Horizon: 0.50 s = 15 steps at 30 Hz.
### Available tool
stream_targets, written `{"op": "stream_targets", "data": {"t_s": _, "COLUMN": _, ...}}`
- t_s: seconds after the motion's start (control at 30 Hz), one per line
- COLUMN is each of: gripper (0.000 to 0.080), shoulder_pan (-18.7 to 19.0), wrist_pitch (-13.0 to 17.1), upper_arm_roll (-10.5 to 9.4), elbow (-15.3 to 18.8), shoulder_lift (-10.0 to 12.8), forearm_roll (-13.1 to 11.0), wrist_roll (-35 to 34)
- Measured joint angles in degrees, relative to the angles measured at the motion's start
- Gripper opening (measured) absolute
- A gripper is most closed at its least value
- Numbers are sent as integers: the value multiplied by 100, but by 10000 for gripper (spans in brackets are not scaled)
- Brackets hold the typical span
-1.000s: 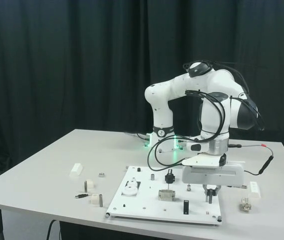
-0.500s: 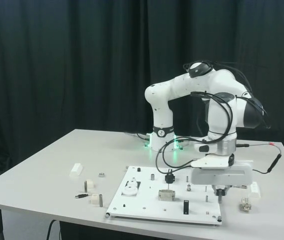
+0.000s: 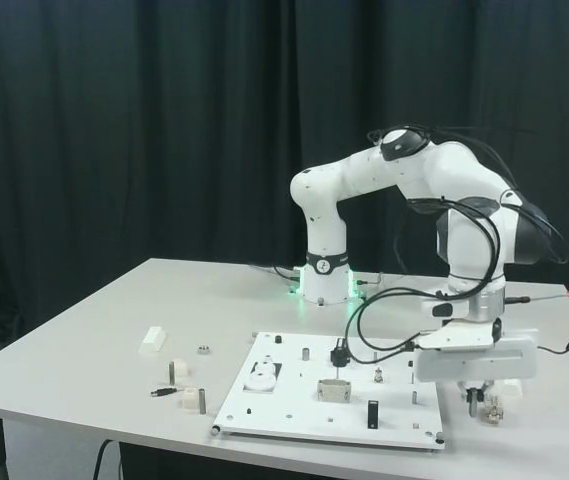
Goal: Place square peg 4.
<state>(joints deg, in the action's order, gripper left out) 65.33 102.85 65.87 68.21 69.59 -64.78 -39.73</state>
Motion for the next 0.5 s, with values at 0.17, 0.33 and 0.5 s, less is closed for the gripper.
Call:
{"op": "stream_targets", "data": {"t_s": 0.17, "gripper": 96, "shoulder_pan": 8, "wrist_pitch": 174, "upper_arm_roll": -117, "elbow": 0, "shoulder_lift": 72, "forearm_roll": 28, "wrist_roll": 0}}
{"op": "stream_targets", "data": {"t_s": 0.33, "gripper": 96, "shoulder_pan": 14, "wrist_pitch": 308, "upper_arm_roll": -206, "elbow": 0, "shoulder_lift": 131, "forearm_roll": 42, "wrist_roll": 0}}
{"op": "stream_targets", "data": {"t_s": 0.5, "gripper": 96, "shoulder_pan": 20, "wrist_pitch": 397, "upper_arm_roll": -291, "elbow": 0, "shoulder_lift": 149, "forearm_roll": 106, "wrist_roll": 6}}
